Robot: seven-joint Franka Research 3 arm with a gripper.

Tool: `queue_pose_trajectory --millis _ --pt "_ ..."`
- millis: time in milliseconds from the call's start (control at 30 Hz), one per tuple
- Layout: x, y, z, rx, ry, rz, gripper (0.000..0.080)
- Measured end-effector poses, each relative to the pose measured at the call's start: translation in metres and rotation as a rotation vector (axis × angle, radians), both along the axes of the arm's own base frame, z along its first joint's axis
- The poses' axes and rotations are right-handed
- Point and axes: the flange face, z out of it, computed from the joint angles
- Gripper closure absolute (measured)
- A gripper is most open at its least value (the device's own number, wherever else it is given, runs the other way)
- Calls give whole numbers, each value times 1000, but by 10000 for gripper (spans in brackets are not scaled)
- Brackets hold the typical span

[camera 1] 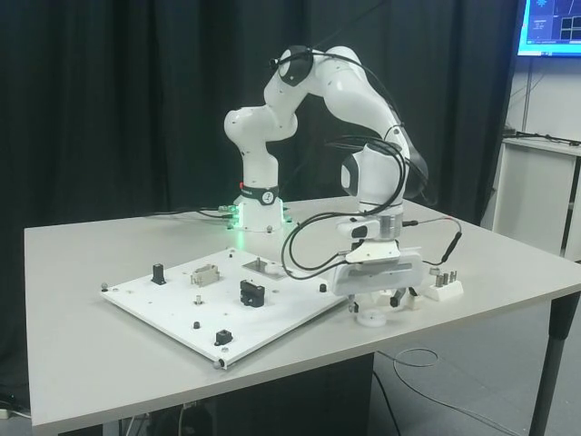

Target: Pick large gear.

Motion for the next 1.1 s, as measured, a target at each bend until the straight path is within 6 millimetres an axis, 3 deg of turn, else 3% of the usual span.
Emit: queue_pose_trajectory --millis 700,733,900,933,1100 --pt "-2 1 -11 5 15 1 3" --pt "-2 1 -11 5 15 1 110" --pt "-2 1 -11 5 15 0 110" --pt "-2 1 -12 4 15 0 274" --pt "-2 0 -13 3 14 -1 274"
